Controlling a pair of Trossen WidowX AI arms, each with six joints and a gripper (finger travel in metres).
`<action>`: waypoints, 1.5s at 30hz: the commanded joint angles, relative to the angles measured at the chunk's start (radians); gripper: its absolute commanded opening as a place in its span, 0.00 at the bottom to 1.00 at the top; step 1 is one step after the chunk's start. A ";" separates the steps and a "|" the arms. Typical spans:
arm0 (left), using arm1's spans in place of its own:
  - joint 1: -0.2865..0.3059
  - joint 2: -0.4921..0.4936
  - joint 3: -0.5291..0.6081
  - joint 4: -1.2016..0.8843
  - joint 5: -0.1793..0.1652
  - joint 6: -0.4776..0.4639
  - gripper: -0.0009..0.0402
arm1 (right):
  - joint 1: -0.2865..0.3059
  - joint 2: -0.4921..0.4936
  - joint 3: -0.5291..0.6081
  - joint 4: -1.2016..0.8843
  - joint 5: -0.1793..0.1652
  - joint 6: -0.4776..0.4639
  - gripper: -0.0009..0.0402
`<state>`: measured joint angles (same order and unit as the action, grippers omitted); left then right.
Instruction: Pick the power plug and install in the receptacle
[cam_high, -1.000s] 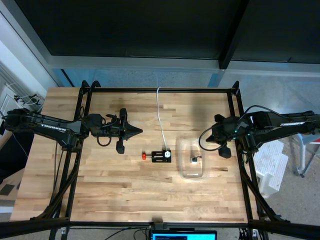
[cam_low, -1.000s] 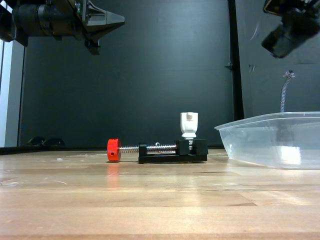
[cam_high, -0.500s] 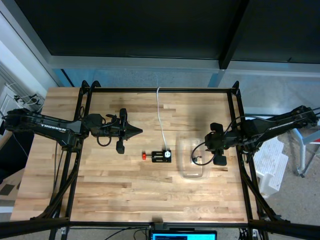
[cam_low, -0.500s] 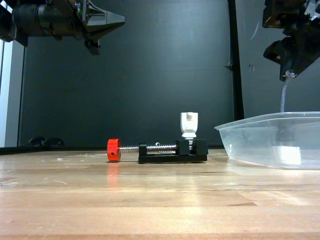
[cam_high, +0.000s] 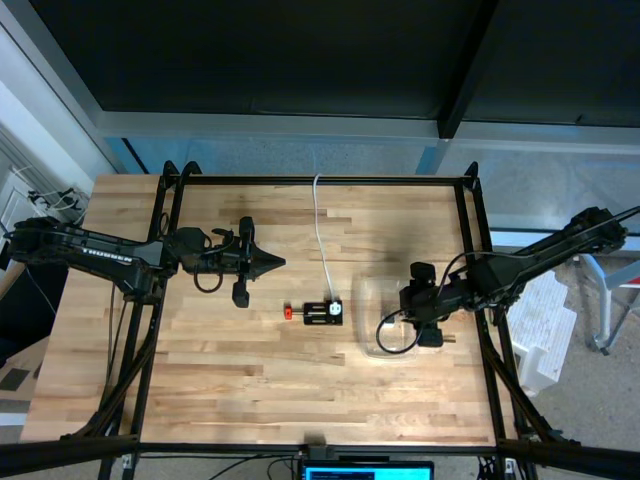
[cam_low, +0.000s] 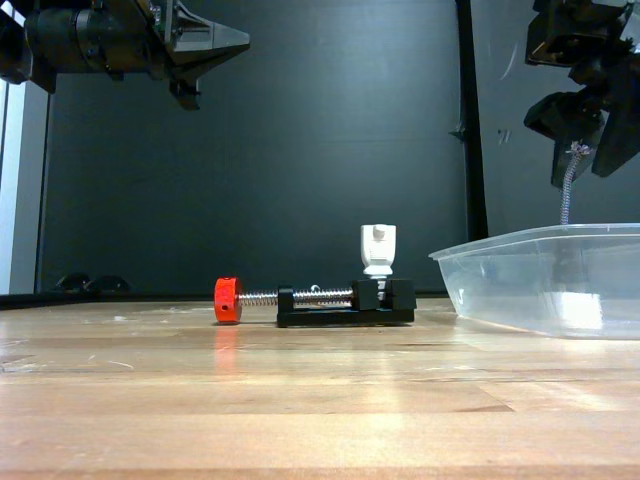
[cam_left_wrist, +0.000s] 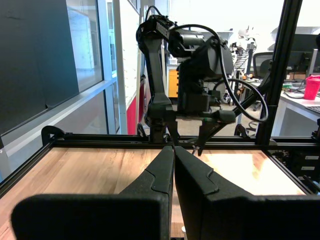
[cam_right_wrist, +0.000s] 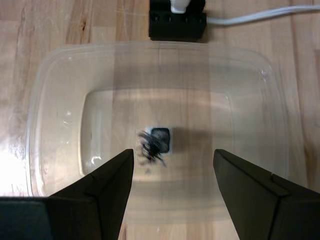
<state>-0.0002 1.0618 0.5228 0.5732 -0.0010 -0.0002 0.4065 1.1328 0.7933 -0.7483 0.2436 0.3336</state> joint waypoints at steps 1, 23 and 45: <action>0.000 0.000 0.000 0.000 0.000 0.000 0.02 | 0.002 0.024 -0.019 0.042 0.001 -0.001 0.58; 0.000 0.000 0.000 0.000 0.000 0.000 0.02 | 0.010 0.087 -0.115 0.216 0.026 -0.001 0.54; 0.000 0.000 0.000 0.000 0.000 0.000 0.02 | 0.021 0.145 -0.118 0.246 0.050 0.002 0.51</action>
<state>-0.0002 1.0618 0.5224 0.5732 -0.0010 -0.0002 0.4271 1.2774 0.6750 -0.5014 0.2947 0.3347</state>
